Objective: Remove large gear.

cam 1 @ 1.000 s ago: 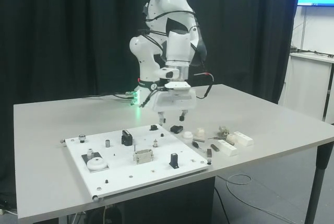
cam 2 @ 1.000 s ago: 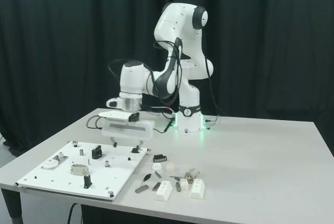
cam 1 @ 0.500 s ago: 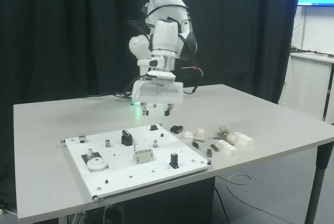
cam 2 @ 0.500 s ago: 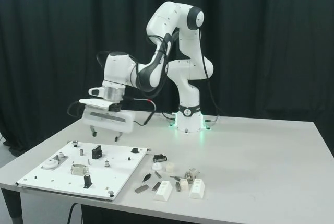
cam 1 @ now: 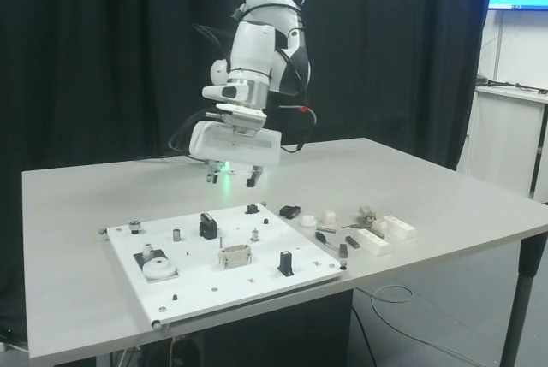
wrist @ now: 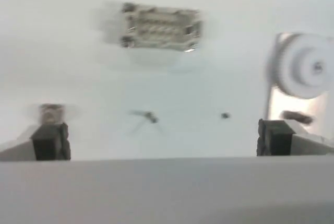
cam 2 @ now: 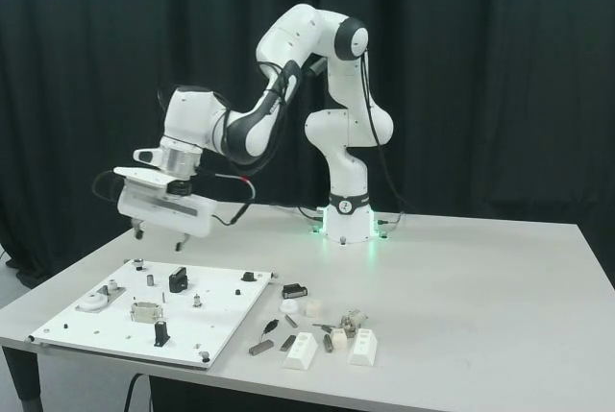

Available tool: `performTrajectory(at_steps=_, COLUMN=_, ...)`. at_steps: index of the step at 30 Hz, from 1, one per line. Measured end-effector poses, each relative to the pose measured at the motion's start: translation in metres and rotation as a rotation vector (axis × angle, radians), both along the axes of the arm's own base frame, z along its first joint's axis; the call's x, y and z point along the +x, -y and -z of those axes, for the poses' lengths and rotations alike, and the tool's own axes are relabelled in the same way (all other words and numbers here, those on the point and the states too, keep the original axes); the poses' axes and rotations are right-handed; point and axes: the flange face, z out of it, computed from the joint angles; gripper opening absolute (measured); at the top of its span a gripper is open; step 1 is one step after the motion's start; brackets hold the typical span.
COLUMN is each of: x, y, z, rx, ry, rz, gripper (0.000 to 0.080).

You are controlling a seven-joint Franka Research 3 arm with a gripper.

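On the near left part of the flat white board (cam 1: 224, 275) sits the round white large gear (cam 1: 159, 268), on a small black plate. Well above the board, toward its far side, the tool (cam 1: 231, 179) hangs with fingers spread, gripping nothing. Small loose parts (cam 1: 377, 232) lie right, on the grey desk (cam 1: 60, 239).

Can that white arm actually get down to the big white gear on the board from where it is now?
Probably yes. The gripper hangs open above the white board, and the large gear sits near the board's corner with nothing over it. Only a short peg stands close beside it.
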Motion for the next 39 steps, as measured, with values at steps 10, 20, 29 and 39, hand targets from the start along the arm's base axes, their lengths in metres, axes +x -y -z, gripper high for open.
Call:
performTrajectory(at_steps=10, x=0.016, y=0.038, z=-0.010, rx=-0.015, ry=0.041, rz=0.037, gripper=0.0800)
performTrajectory(at_steps=20, x=0.029, y=0.081, z=-0.014, rx=-0.013, ry=0.023, rz=0.023, gripper=0.0800)
performTrajectory(at_steps=29, x=0.034, y=0.117, z=-0.008, rx=0.023, ry=0.005, rz=0.021, gripper=0.0800)
performTrajectory(at_steps=39, x=0.031, y=0.147, z=0.009, rx=0.084, ry=-0.015, rz=0.042, gripper=0.0800)
